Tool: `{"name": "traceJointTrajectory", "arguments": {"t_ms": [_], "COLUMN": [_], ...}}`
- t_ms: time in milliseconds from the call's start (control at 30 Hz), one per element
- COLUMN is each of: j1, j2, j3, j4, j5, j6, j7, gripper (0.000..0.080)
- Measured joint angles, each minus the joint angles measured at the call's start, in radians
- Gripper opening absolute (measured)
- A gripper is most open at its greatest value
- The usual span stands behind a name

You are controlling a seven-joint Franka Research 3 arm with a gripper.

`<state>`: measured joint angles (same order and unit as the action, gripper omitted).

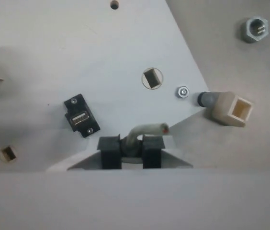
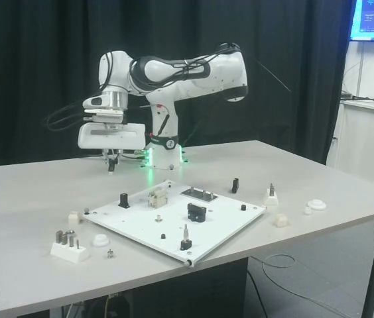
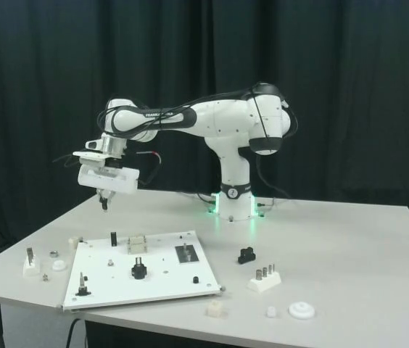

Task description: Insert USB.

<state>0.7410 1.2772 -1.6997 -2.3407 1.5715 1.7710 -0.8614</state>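
While the white arm reaches out from its base at the back of the grey tabletop (image 2: 34,199), its gripper (image 1: 131,152) hangs high above the near corner of a white assembly board (image 1: 77,57), holding a USB plug by its short cable stub (image 1: 147,129) so the plug points down toward the board. In the wrist view the two black fingers (image 1: 110,152) sit low at centre frame, closed together on the grey plug body, and the cut cable curls upward from between them; gripping the body leaves the connector end free below, though that end itself is hidden. The target, a black USB socket (image 1: 81,116), lies left of centre in the wrist view, bolted flat to the board with its slot facing up, clearly apart from the gripper, so the plug looks not yet lined up or lowered. To the right of centre, a square-holed white block (image 1: 231,109) rests on the tabletop just off the board's edge, with a hex nut (image 1: 182,92) beside it. In the first room view the gripper (image 2: 111,163) hovers at left centre, well above the board (image 2: 233,215); the second room view shows the same gripper (image 3: 104,201) at left, over the board's (image 3: 161,279) far corner.
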Motion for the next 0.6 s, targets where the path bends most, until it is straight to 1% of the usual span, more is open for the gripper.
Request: {"name": "traceJointTrajectory", "arguments": {"t_ms": [367, 600], "j1": [-0.015, -0.015], "j2": [0.010, 0.011], "j3": [0.001, 0.003], "j4": [0.000, 0.000], "j5": [0.031, 0.049], "j6": [-0.057, -0.075], "j7": [-0.067, -0.206], "gripper": [0.0091, 0.0091]}}
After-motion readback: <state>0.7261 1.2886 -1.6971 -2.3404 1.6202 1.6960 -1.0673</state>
